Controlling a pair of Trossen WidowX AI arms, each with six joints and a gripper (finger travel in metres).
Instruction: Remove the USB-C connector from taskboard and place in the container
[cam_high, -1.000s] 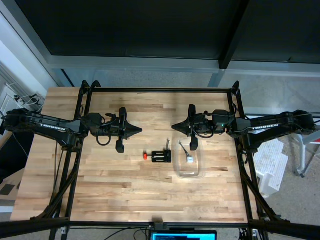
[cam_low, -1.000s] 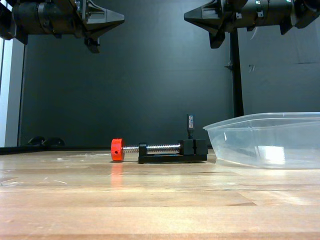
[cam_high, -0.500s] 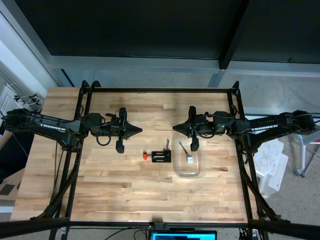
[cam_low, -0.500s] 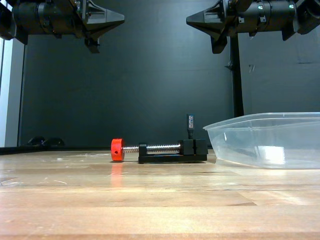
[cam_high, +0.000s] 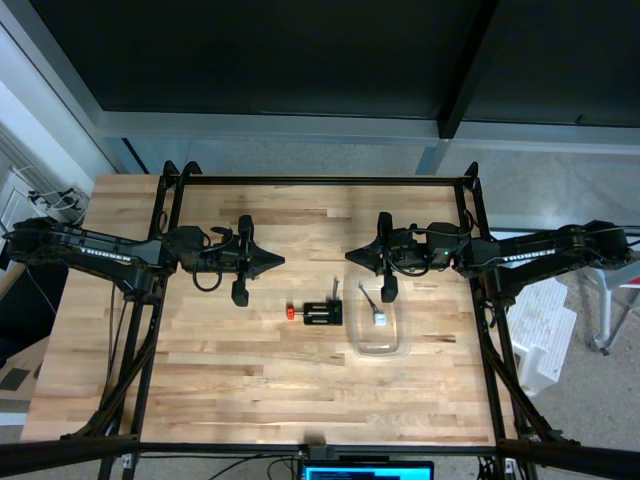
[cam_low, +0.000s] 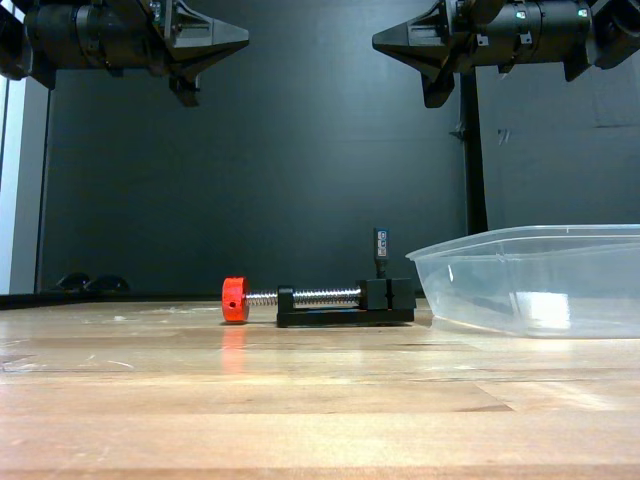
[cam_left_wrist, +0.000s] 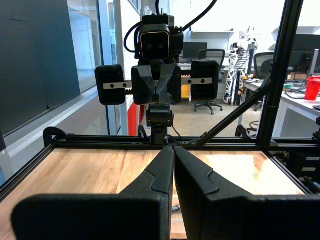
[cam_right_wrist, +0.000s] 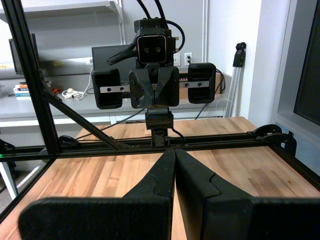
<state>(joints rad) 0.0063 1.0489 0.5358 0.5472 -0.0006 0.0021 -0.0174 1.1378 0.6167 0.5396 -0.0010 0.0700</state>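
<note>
Looking at this one, the job seems to be at step one. The USB-C connector (cam_low: 380, 247) stands upright in the taskboard (cam_low: 345, 300), at the end away from the red-orange knob (cam_low: 234, 299). The container (cam_low: 520, 280) sits just beside that end. Nothing has hold of the connector. — benchrat

Agreed, though the container isn't bare. From above there's a thin grey stick (cam_high: 367, 297) and a tiny white square piece (cam_high: 381, 319) lying in it. Can't tell what that stick is, tbh. The bit clamped in the taskboard reads as the one to pull. — wx_tinker

And the tools? — benchrat

Both the left gripper (cam_high: 275, 261) and the right gripper (cam_high: 352, 256) hang high over the table (cam_high: 220, 380), pointing at each other, well above everything. Each wrist view shows the fingers (cam_left_wrist: 160, 170) pressed together with only a seam between them, gripping nothing and touching nothing. — wx_tinker

So the next move is probably for one arm, and the right gripper is nearer the connector. It has to spread its fingers, drop over that skinny upright piece and pinch it squarely. Then it should lift straight up so the little taskboard doesn't come along, and make a short hop sideways to the container. — benchrat
</note>
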